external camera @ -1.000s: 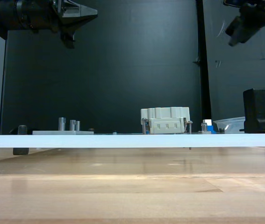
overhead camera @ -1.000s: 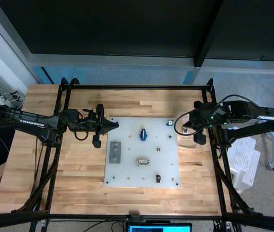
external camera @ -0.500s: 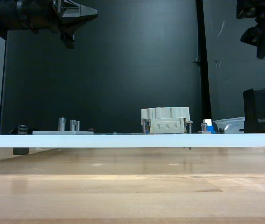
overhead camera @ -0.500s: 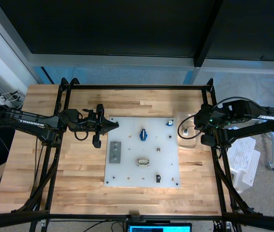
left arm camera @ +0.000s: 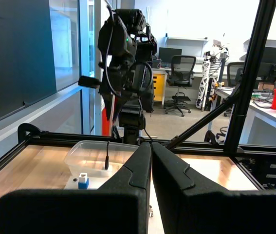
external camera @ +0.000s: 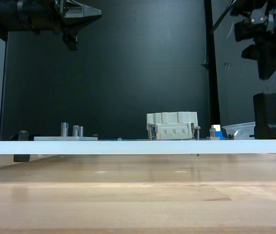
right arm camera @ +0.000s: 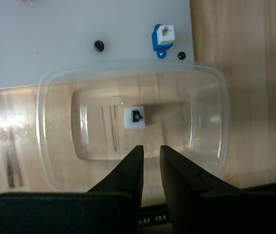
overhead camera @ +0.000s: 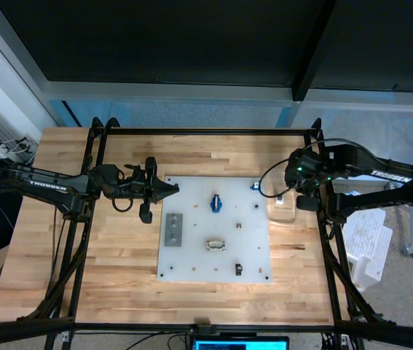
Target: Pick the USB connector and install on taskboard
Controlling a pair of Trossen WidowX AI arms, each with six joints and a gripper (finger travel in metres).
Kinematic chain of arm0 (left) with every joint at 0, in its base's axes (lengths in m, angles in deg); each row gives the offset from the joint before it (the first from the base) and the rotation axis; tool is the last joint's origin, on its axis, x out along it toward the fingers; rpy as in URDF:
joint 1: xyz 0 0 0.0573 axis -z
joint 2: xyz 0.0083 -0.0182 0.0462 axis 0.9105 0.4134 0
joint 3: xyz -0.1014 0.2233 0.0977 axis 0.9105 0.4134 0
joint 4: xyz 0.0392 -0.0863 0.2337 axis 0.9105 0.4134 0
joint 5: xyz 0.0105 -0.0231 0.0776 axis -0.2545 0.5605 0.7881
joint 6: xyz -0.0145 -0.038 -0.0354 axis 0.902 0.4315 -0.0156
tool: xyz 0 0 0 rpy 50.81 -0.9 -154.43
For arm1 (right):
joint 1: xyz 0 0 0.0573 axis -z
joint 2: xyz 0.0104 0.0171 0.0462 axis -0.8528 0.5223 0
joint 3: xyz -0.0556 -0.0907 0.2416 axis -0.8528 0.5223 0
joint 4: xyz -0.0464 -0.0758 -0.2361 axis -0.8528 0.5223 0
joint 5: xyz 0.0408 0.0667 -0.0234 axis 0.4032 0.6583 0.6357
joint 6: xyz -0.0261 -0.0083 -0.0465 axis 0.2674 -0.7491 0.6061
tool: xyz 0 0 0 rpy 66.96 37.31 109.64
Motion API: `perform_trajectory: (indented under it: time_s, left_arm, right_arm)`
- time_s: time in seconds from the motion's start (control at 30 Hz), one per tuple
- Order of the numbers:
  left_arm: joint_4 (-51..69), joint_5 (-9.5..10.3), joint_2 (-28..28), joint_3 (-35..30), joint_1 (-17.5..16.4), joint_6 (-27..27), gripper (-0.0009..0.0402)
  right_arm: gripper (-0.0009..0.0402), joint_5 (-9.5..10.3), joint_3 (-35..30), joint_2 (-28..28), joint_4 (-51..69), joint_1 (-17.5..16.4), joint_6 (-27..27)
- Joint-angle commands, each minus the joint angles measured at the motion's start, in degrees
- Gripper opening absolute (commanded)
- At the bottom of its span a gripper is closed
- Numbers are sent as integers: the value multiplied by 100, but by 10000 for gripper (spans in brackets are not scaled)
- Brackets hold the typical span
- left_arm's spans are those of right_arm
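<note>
Right hand (right arm camera: 151,151): narrowly parted, empty, above USB connector (right arm camera: 135,117) lying in clear tray (right arm camera: 211,97) | Left hand (left arm camera: 151,146): closed, empty, over taskboard (overhead camera: 191,259) edge.

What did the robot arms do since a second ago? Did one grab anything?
The right end effector swung out sideways, then came back and dipped lower. It now points down over the clear tray. It grabbed nothing: it is slightly open, and the USB connector lies untouched in the tray. The left end effector stayed parked, shut, high over the taskboard edge.
</note>
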Motion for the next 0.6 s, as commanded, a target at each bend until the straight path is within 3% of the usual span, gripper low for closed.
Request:
perform_trajectory:
  time_s: [0.03, 0.43, 0.6]
  left_arm:
    - [0, -2, 0, -2, -2, -2, 0]
    - [0, -2, 0, -2, -2, -2, 0]
    - [0, -2, 0, 0, 0, -2, 0]
  right_arm:
    - [55, 4, 262, 79, -271, 9, 17]
    - [147, 4, 962, 389, -916, 138, 238]
    - [162, 11, 1241, 518, -1276, 258, 409]
